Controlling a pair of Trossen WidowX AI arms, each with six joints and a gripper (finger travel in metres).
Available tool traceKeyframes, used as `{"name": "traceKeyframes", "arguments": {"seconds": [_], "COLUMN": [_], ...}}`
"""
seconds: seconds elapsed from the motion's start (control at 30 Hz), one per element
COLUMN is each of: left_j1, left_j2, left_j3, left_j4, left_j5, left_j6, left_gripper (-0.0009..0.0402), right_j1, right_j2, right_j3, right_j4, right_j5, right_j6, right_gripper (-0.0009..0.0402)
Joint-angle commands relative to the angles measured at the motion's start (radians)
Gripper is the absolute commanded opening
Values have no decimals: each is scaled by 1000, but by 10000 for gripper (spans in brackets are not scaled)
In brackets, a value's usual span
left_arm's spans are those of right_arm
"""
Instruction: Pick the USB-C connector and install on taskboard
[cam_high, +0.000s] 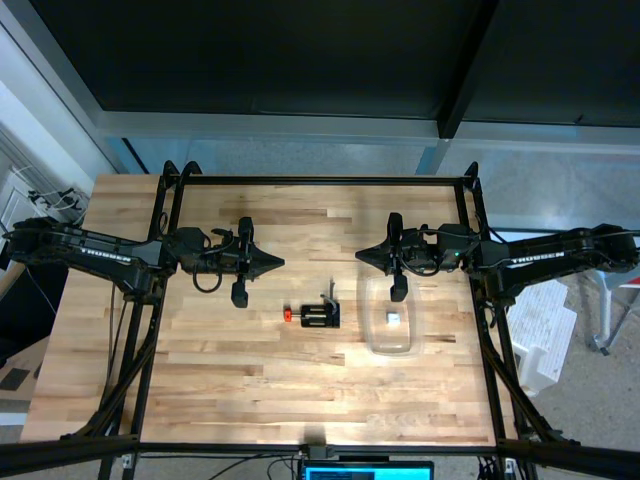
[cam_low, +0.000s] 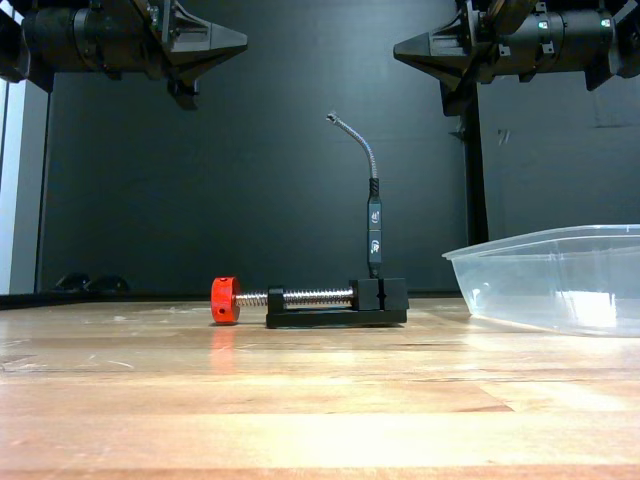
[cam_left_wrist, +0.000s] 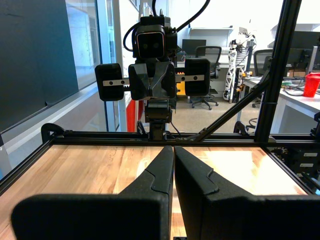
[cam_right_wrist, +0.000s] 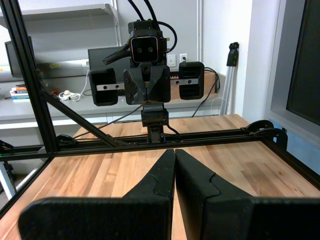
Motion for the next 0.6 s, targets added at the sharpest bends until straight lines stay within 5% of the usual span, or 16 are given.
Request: {"name": "traceKeyframes", "arguments": {"seconds": [0.03,0.6], "left_j1": [0,0], "left_j2": [0,0], "left_j3": [0,0], "left_j4": [0,0], "left_j5": [0,0], "left_j6": [0,0], "left_gripper": [0,0], "right_j1": [0,0], "right_j2": [0,0], "right_j3": [0,0], "right_j4": [0,-7], "right_j5": [0,0], "right_j6": [0,0], "right_gripper": [0,0]}}
